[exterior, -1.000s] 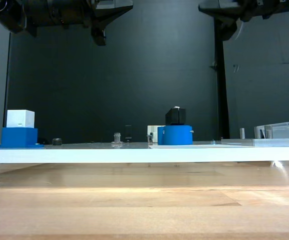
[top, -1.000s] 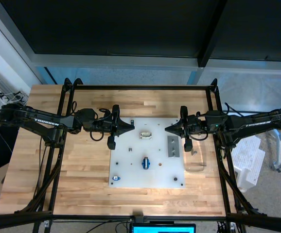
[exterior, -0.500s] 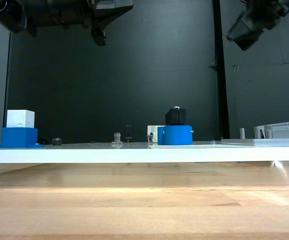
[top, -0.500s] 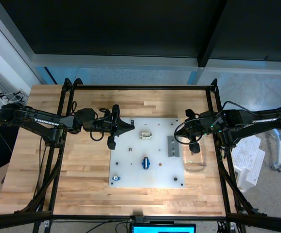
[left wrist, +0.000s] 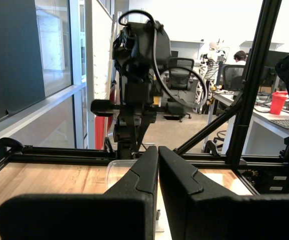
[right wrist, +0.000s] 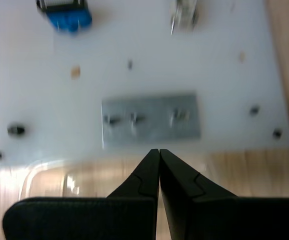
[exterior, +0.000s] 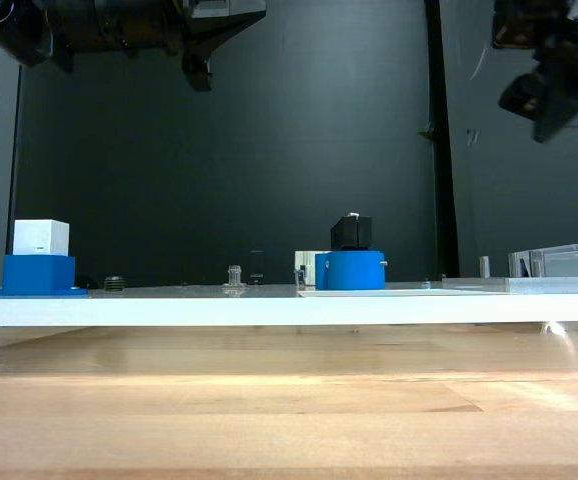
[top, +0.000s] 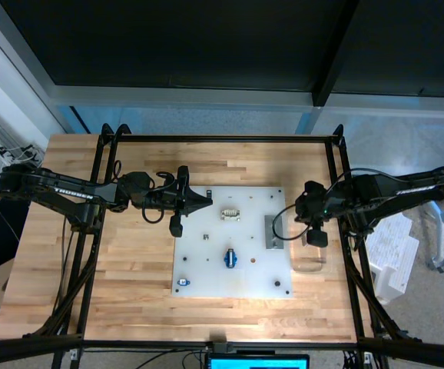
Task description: Pick the 16mm cylinder and install on the taskboard
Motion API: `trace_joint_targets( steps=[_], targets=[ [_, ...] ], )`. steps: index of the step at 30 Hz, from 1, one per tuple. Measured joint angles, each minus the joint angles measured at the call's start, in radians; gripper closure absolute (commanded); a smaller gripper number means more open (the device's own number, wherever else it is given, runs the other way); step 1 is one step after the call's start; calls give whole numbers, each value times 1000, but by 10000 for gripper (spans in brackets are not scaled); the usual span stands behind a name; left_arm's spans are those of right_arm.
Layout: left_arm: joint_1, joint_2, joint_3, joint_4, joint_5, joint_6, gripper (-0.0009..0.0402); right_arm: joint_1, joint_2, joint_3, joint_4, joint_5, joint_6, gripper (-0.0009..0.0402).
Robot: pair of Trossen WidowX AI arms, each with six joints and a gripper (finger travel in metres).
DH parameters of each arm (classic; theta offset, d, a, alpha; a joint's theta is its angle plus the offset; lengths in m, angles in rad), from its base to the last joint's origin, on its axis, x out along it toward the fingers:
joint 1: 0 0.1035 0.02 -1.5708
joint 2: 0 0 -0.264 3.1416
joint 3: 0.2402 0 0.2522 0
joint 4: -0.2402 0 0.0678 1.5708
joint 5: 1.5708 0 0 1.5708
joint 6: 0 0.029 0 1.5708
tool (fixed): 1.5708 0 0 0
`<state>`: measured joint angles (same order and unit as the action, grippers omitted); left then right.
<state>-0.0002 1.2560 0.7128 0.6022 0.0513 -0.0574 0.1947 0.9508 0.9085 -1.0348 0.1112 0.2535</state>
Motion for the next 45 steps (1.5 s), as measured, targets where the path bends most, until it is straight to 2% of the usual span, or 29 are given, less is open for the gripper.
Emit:
trace_joint_targets(
  steps=[12,15,45],
  targets=[
    [0,0,0,0,0,0,393,216,47,0,-189,-10,190,393],
    [0,0,0,0,0,0,393,251,70,0,-211,-10,213,393],
    [0,0,0,0,0,0,393,270,83,-2,-187,-7,212,393]
  ],
)
